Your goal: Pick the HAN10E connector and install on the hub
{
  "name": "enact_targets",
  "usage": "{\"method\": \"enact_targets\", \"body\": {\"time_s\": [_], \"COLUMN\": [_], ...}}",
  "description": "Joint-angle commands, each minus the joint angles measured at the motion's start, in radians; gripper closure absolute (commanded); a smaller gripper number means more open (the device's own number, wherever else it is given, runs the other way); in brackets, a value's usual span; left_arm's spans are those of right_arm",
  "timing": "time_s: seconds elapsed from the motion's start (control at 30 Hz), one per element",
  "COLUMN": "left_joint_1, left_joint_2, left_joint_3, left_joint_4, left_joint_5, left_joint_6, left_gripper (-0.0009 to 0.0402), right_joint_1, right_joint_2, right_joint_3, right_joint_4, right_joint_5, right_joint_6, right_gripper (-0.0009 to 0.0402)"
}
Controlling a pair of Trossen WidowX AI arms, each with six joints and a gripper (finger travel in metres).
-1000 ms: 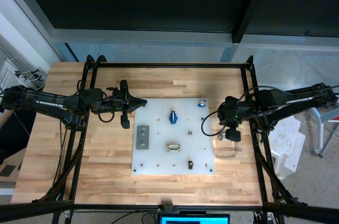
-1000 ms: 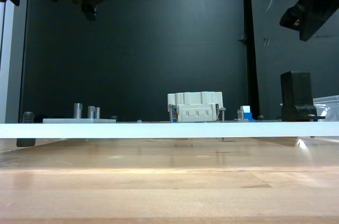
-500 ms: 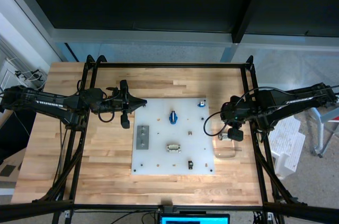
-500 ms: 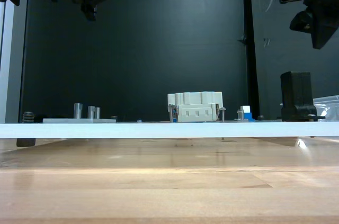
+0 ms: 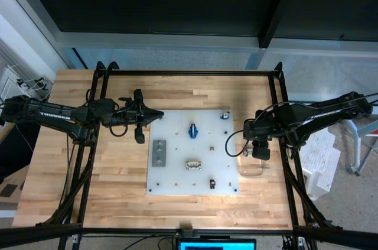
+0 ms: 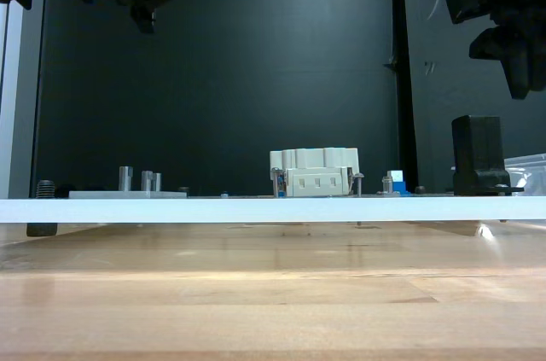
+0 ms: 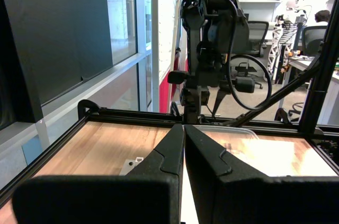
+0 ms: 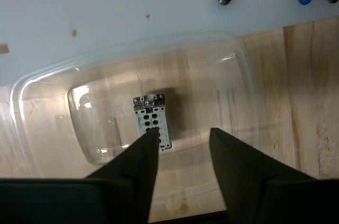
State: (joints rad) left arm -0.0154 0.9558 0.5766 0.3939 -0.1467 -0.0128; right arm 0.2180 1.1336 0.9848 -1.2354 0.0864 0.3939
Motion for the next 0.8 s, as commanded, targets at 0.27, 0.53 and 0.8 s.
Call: {"method": "enact_targets", "body": {"time_s": [0.27,0.53,0.8], "left_joint_1": [0.000,0.000,0.000], "left_joint_2": [0.000,0.000,0.000], "left_joint_3": [0.000,0.000,0.000], "left_joint_4": [0.000,0.000,0.000], "left_joint_5": [0.000,0.000,0.000], "left_joint_6": [0.000,0.000,0.000], "left_gripper": [0.0392,0.0392,0.0392], "right_joint_1": [0.048,0.080,0.119], "right_joint_2": [0.041,0.041,0.041], "right_joint_3": [-0.012,-0.055,-0.092], "right_joint_4": [-0.013,0.005,0.027], "right_joint_5": [0.010,0.051,0.053], "right_joint_6": [0.029,0.075,0.096], "right_gripper": [0.0135,0.0096,0.0096]}}
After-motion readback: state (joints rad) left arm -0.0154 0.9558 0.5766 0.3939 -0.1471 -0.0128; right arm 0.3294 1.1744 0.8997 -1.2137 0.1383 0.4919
